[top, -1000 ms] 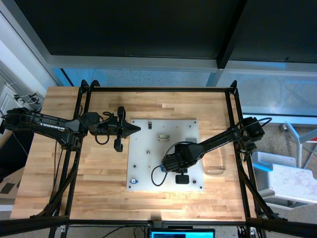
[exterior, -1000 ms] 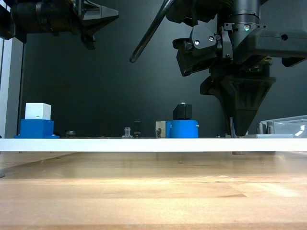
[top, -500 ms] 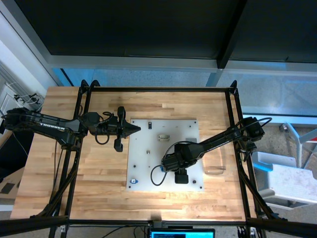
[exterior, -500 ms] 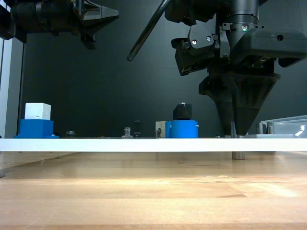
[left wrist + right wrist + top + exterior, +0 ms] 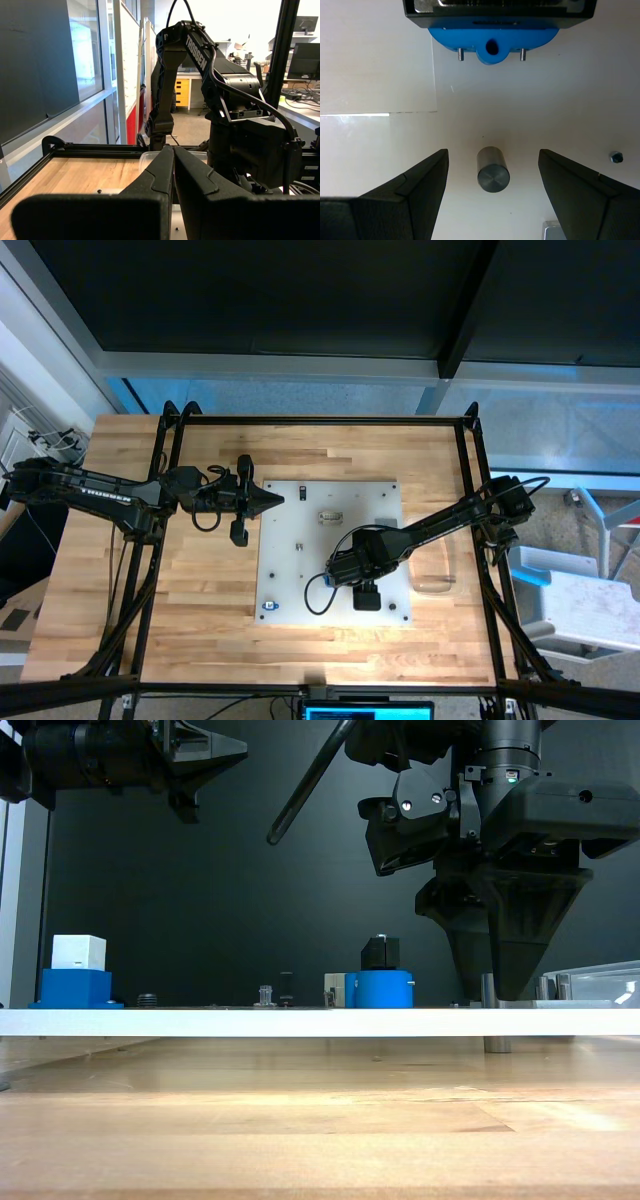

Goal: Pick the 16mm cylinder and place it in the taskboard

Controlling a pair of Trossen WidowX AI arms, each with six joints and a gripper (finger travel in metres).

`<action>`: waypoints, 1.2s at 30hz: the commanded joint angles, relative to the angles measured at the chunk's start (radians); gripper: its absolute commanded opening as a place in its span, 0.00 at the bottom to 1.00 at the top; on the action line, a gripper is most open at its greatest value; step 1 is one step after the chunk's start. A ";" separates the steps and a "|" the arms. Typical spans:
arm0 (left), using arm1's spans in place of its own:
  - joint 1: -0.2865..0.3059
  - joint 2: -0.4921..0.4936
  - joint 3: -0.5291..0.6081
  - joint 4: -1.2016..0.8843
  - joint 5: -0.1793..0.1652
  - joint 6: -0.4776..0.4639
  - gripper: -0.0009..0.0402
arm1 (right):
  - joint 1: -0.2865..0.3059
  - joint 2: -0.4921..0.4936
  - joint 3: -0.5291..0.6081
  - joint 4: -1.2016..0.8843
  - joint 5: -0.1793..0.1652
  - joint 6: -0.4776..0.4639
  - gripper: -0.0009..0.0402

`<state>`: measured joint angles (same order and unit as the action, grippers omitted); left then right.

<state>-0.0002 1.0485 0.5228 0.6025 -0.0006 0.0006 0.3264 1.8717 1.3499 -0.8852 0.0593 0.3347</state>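
16mm cylinder (image 5: 493, 170) stands upright in the taskboard (image 5: 545, 100), its round top face up and proud of the white surface; in the low view it shows as a short grey post (image 5: 488, 990) just beside the right gripper's tip. A grey stub under the board edge below it may be its lower end, cannot tell. Right gripper (image 5: 505, 975) hangs directly over it, fingers (image 5: 420, 195) spread wide on both sides, neither touching the peg. Judged placed and let go, so the risks are in backing off. A sideways or tilted retreat could drag a fingertip into the peg and tip it or pull it out. Any re-closing of the jaws would grab it again. If the fit is loose or it is only partly seated, a small bump would be enough. A straight vertical lift looks safest. Blue part (image 5: 492, 42) sits near the peg, so a forward slide could hit that too. Clear tray (image 5: 435, 575) lies beside the board's right edge, apart from the action. Left gripper (image 5: 262, 498) is parked high over the board's left edge, fingers pressed together, holding nothing, no threat.
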 commanded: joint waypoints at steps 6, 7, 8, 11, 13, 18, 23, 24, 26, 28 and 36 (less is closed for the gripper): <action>0.000 0.000 0.000 0.000 0.000 0.000 0.02 | 0.002 -0.003 0.001 0.000 0.000 0.000 0.63; 0.000 0.000 0.000 0.000 0.000 0.000 0.02 | 0.002 -0.004 0.001 0.000 0.000 -0.001 0.63; 0.000 0.000 0.000 0.000 0.000 0.000 0.02 | 0.002 -0.006 0.001 0.000 0.000 -0.001 0.63; 0.000 0.000 0.000 0.000 0.000 0.000 0.02 | 0.002 -0.015 0.001 0.000 0.000 0.000 0.63; 0.000 0.000 0.000 0.000 0.000 0.000 0.02 | 0.002 -0.022 0.001 -0.001 -0.005 0.000 0.63; 0.000 0.000 0.000 0.000 0.000 0.000 0.02 | 0.002 -0.045 0.001 -0.005 -0.010 -0.001 0.63; 0.000 0.000 0.000 0.000 0.000 0.000 0.02 | 0.002 -0.062 0.001 -0.013 -0.010 -0.001 0.63; 0.000 0.000 0.000 0.000 0.000 0.000 0.02 | 0.002 -0.064 0.001 -0.014 -0.010 -0.001 0.63; 0.000 0.000 0.000 0.000 0.000 0.000 0.02 | 0.002 -0.073 0.001 -0.016 -0.010 -0.001 0.63; 0.000 0.000 0.000 0.000 0.000 0.000 0.02 | 0.002 -0.081 0.001 -0.016 -0.009 -0.003 0.63; 0.000 0.000 0.000 0.000 0.000 0.000 0.02 | 0.002 -0.110 0.001 -0.025 -0.009 -0.003 0.63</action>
<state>-0.0002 1.0485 0.5224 0.6022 -0.0006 0.0006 0.3275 1.7672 1.3502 -0.9092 0.0494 0.3325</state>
